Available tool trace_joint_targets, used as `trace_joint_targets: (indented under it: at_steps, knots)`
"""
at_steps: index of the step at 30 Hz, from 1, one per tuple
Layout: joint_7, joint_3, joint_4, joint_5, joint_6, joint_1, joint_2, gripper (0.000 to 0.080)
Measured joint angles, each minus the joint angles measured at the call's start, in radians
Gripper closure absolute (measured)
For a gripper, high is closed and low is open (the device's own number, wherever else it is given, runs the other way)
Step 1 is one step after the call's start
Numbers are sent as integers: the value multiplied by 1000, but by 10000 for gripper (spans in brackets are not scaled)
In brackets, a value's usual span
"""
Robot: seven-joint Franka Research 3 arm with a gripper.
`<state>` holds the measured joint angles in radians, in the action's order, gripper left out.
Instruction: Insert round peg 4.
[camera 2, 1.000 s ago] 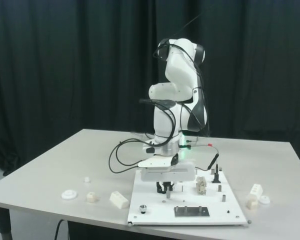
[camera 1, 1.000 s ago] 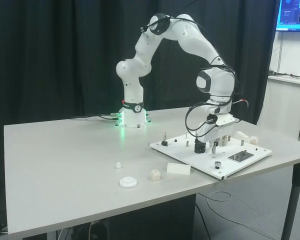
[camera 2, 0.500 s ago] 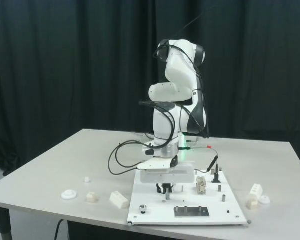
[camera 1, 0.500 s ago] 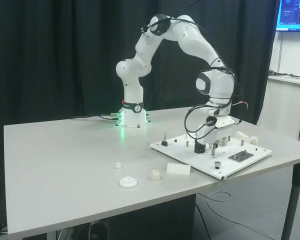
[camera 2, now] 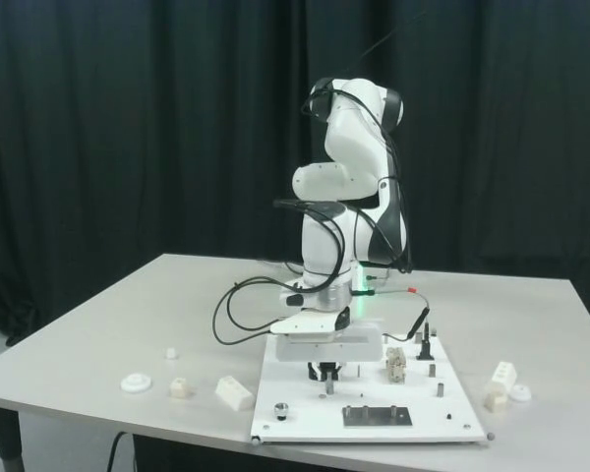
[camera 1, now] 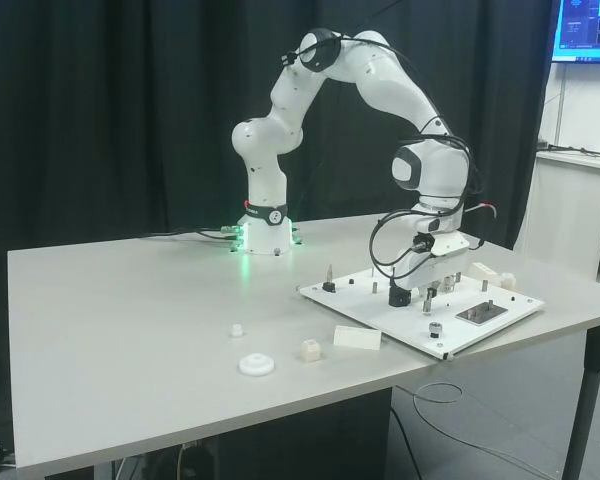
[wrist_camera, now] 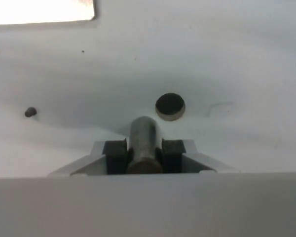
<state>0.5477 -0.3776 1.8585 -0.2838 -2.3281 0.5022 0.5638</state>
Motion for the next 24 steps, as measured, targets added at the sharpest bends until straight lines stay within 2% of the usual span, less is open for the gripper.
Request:
trace_joint_targets:
  at_steps: [24]
  knots:
    - [-29,0,0,1,-30,-14,4,657]
